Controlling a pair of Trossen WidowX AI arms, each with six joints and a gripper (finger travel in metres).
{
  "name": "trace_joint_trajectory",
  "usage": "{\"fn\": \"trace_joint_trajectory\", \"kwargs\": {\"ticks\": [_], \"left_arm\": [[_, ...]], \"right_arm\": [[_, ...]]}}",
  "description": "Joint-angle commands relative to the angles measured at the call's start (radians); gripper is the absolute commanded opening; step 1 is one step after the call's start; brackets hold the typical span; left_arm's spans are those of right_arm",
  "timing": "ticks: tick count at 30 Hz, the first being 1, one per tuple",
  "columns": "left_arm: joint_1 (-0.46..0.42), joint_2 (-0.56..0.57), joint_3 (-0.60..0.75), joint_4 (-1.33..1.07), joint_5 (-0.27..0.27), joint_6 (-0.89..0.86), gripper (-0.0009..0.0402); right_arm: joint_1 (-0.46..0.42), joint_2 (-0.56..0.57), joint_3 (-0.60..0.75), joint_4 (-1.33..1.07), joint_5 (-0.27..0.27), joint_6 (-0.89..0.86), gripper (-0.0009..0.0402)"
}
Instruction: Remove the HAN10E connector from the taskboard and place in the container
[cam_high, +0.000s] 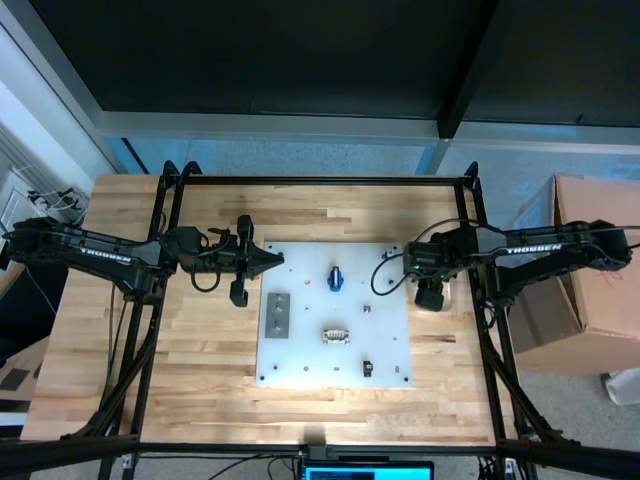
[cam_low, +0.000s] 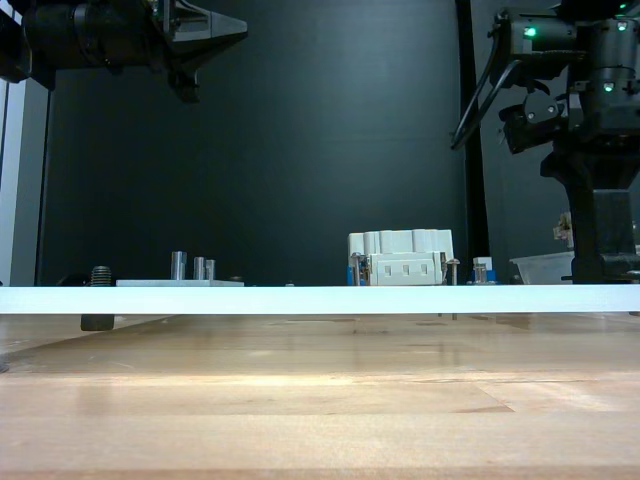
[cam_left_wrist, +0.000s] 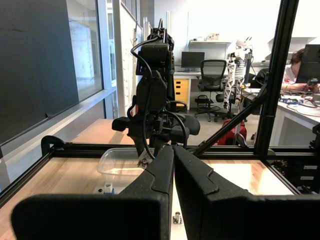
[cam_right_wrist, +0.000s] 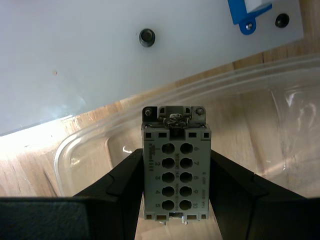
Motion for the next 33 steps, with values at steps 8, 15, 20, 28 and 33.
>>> {"fn": "trace_joint_trajectory", "kwargs": {"ticks": [8, 15, 20, 28, 33], "left_arm": [[0.000, 0.000, 0.000, 0.000, 0.000, 0.000, 0.0000], [0.000, 0.000, 0.000, 0.000, 0.000, 0.000, 0.0000], [0.000, 0.000, 0.000, 0.000, 0.000, 0.000, 0.0000], [0.000, 0.000, 0.000, 0.000, 0.000, 0.000, 0.0000], [0.000, 0.000, 0.000, 0.000, 0.000, 0.000, 0.0000]], "right_arm": [[0.004, -0.059, -0.061, -0.034, 0.000, 0.013, 0.0009], [0.006, -0.061, -0.066, 0.059, -0.001, -0.007, 0.0009], [0.006, -0.024, -0.015, 0.059, 0.000, -0.006, 0.0009], [0.006, 0.035, 0.017, 0.058, 0.000, 0.005, 0.0028], [0.008, 0.037, 0.017, 0.056, 0.000, 0.018, 0.0052]]}}
